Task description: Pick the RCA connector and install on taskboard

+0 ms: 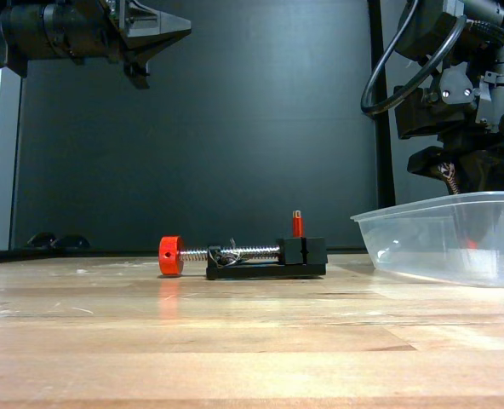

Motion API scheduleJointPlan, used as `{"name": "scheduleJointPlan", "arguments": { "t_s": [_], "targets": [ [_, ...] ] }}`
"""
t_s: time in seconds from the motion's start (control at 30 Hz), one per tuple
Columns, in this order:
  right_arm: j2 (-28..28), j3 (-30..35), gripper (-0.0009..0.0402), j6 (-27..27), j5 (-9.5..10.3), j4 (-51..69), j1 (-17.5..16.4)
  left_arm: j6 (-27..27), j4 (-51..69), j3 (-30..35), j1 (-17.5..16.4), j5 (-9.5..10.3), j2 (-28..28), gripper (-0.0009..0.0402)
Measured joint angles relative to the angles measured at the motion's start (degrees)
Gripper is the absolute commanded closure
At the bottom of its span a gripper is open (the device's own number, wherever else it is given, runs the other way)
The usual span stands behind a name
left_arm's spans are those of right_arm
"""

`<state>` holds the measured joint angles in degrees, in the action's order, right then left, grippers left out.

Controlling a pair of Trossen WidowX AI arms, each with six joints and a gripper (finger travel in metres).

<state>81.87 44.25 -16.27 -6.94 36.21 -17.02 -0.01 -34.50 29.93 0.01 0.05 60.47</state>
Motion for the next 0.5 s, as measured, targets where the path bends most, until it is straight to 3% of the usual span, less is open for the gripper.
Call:
{"name": "scheduleJointPlan", "arguments": {
  "t_s": [0.5],
  "targets": [
    [-2.1, 0.0, 0.0387, 0.0, -0.13, 0.7, 0.1, 0.0, 0.0, 0.0, 0.0, -0.02, 0.0, 0.0393]
  ]
}}
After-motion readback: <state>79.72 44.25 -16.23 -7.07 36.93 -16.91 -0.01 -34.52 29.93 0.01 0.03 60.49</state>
